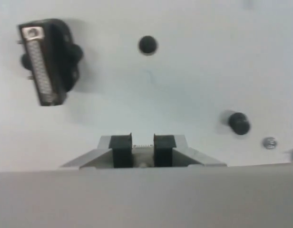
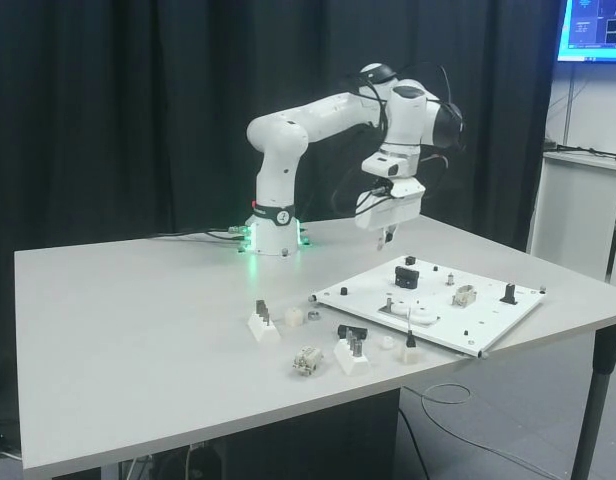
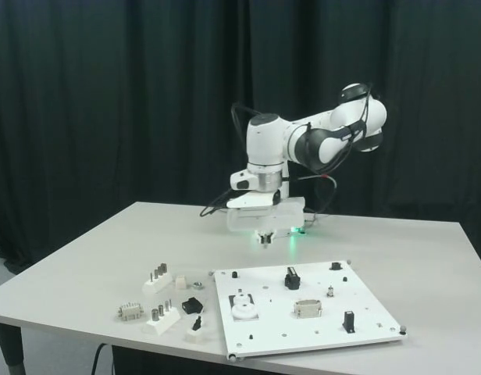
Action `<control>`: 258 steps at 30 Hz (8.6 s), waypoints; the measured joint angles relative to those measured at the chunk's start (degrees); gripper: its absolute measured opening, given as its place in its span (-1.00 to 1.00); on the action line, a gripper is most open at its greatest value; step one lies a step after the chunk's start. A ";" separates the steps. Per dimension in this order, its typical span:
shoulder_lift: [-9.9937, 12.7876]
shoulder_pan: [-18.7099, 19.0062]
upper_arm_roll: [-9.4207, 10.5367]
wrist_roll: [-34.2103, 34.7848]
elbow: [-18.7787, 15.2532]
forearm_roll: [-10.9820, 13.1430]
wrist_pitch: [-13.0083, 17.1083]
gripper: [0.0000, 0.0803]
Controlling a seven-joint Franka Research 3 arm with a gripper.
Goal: Insert Ethernet.
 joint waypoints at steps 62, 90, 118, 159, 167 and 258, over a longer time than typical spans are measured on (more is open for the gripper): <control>-0.36 27.42 0.71 19.39 -8.61 3.69 5.92 -0.77; -0.39 30.55 3.50 18.92 -9.00 5.49 7.73 -0.77; -0.60 31.80 5.26 16.48 -10.33 8.06 7.76 -0.77; -1.44 32.18 8.47 16.77 -10.37 8.51 10.15 -0.77; -2.02 32.19 8.47 16.93 -10.37 8.00 10.15 -0.77; -4.23 32.56 9.58 21.95 -9.01 3.84 12.82 -0.77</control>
